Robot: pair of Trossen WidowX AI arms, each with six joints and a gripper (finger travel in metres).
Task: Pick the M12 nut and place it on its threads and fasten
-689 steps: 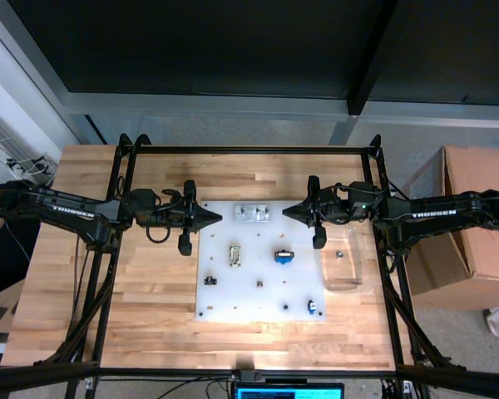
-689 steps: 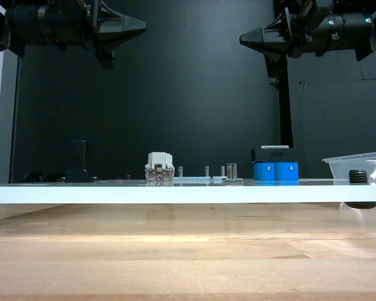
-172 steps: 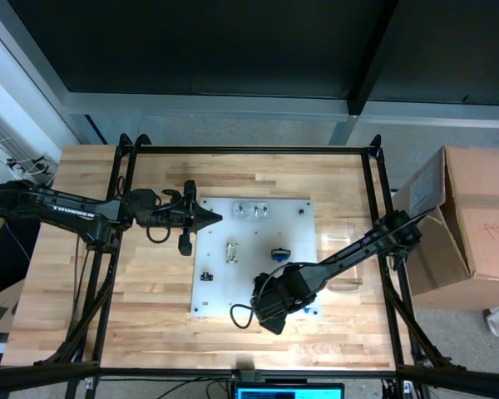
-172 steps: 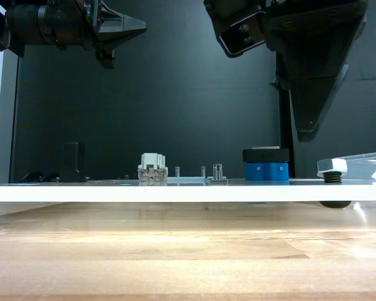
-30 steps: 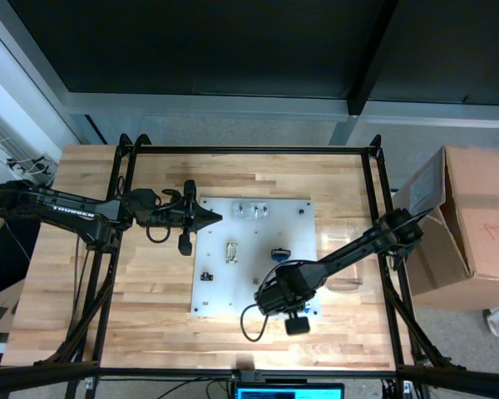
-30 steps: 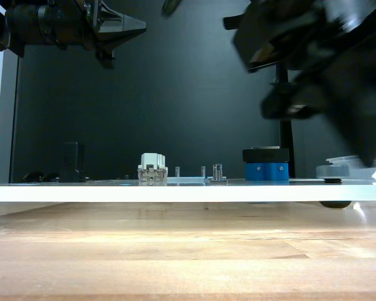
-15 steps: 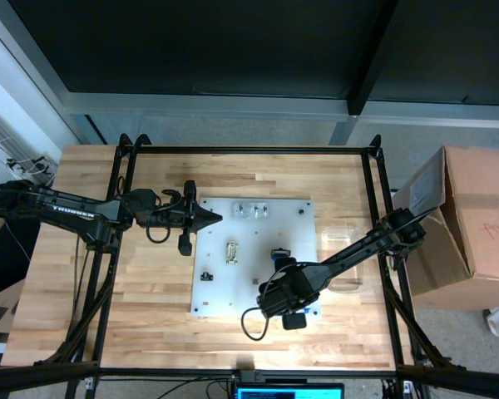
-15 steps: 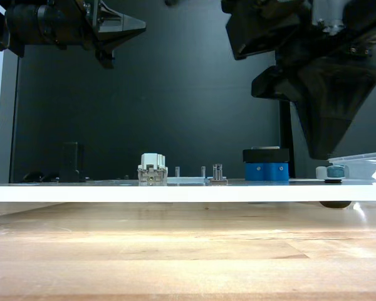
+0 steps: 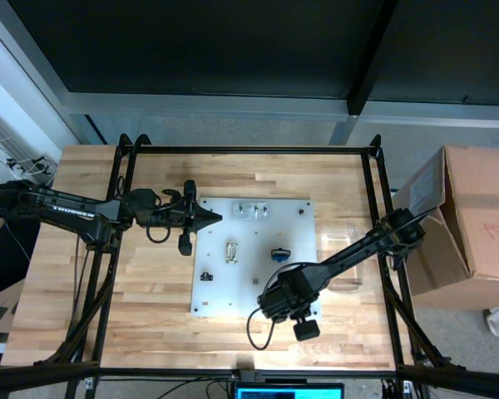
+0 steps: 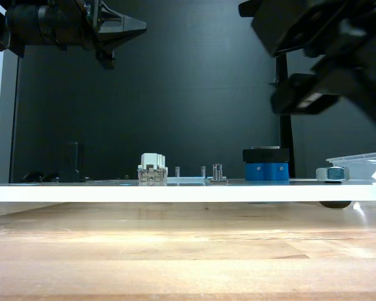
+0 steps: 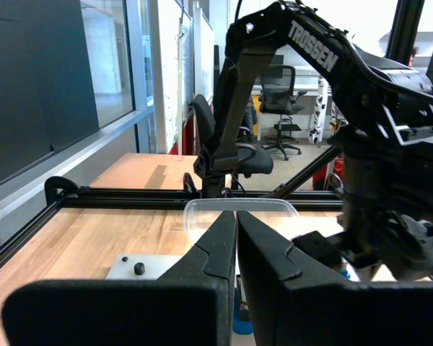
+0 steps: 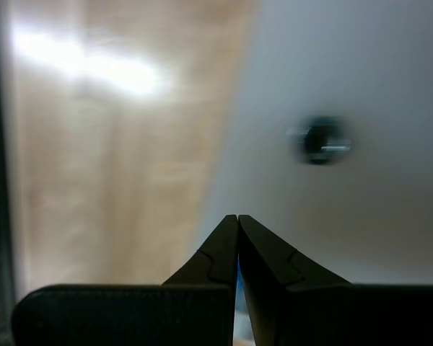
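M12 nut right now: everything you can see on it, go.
The M12 nut is small, silver metal, dark at its centre. It sits level on its stud on the white board, near its near right edge, low enough to hide the ribs, in front of the clear tray. Nothing grips it: the right hand is shut and empty above it, the left hand shut, high at far left.

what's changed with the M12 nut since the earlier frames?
The M12 nut went from the clear tray onto its stud, then further down; it now hides the ribs. The right gripper swung from the far side of the white board to its near right edge and is clear of the nut, shut, empty. The board slid slightly left. The left gripper stayed raised and shut by the board's far left.
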